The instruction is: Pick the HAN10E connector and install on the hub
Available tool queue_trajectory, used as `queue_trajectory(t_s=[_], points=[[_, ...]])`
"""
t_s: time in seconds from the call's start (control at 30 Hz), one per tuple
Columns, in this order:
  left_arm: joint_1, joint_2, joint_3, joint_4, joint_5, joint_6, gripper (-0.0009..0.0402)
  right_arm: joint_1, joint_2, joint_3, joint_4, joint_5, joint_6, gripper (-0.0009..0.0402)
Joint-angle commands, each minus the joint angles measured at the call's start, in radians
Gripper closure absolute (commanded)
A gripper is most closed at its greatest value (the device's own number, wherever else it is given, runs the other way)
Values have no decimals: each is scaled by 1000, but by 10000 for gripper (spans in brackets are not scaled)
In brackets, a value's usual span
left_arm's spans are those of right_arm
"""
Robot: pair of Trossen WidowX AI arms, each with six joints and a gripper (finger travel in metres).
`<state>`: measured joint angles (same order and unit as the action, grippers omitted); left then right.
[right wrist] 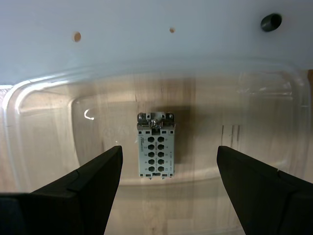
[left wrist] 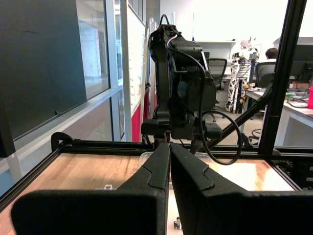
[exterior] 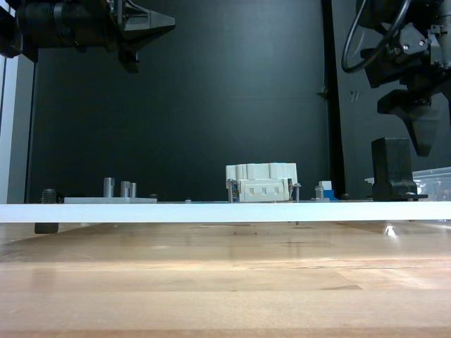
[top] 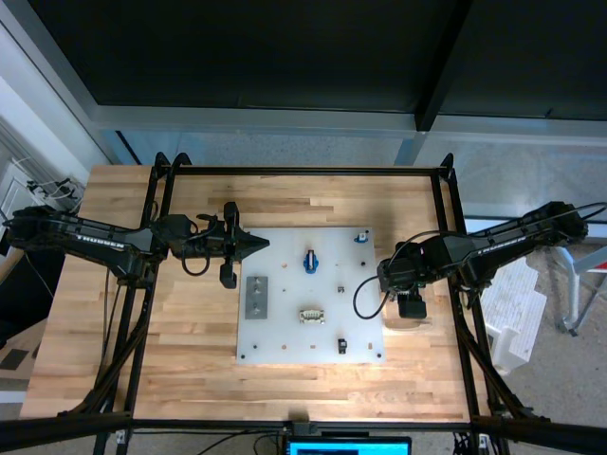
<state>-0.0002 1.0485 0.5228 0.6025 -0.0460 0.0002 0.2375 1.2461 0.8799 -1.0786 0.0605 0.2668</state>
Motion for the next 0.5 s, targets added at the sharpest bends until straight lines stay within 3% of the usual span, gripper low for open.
queue_trajectory(t_s=[0.03, 0.5], points=[[0, 0, 0, 0, 0, 0, 393, 3, 0, -19, 12, 0, 1, 123], [0, 0, 0, 0, 0, 0, 393, 14, 0, -102, 92, -1, 5, 153]])
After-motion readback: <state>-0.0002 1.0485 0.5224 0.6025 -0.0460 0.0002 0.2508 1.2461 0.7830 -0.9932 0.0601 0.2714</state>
